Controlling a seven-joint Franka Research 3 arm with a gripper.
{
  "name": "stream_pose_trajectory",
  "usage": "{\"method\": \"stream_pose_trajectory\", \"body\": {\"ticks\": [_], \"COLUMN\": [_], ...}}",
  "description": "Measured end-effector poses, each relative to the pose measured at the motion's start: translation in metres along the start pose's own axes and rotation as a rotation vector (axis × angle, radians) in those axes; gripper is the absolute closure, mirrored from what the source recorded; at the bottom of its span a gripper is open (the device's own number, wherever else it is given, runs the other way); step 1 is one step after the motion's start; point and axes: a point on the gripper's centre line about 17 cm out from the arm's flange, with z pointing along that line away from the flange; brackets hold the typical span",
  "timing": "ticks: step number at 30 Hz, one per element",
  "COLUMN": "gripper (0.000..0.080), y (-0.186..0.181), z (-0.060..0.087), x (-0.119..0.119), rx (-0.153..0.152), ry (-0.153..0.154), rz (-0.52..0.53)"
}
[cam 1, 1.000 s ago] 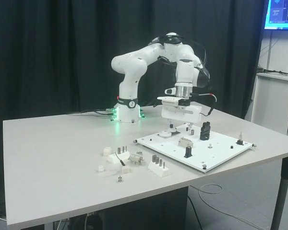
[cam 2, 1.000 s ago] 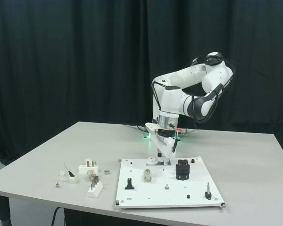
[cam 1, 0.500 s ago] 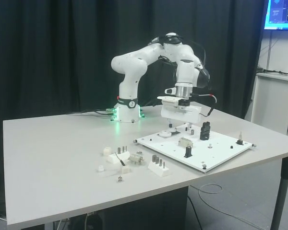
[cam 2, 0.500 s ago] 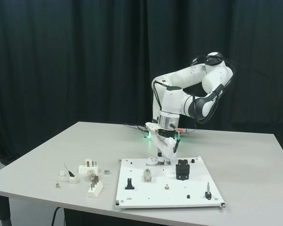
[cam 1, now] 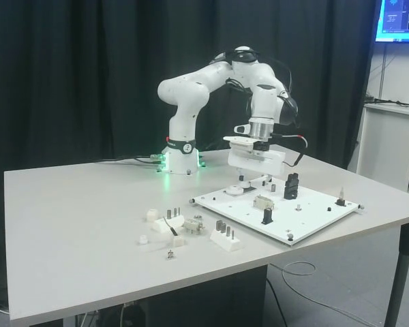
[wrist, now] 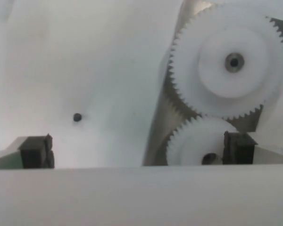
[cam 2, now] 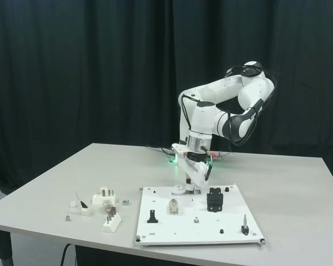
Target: Insert medium gear.
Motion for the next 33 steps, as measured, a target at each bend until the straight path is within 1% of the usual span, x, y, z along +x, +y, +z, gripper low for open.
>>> {"method": "stream_pose_trajectory", "body": {"ticks": [6,15,17,28,33], "gripper": [0.0003,0.0003,0.0003,0.0003,0.0003], "y": [0.007,0.022,0.024,0.029,0.028], "z": [0.000,0.000,0.000,0.003,0.006], "x": [-0.003,0.001,0.001,-0.002,-0.005], "rx": [-0.025,-0.077,-0.084,-0.096,-0.086], "ry": [-0.008,0.003,0.003,-0.011,-0.022], "rz": [0.001,-0.006,-0.008,-0.004,0.007]}}
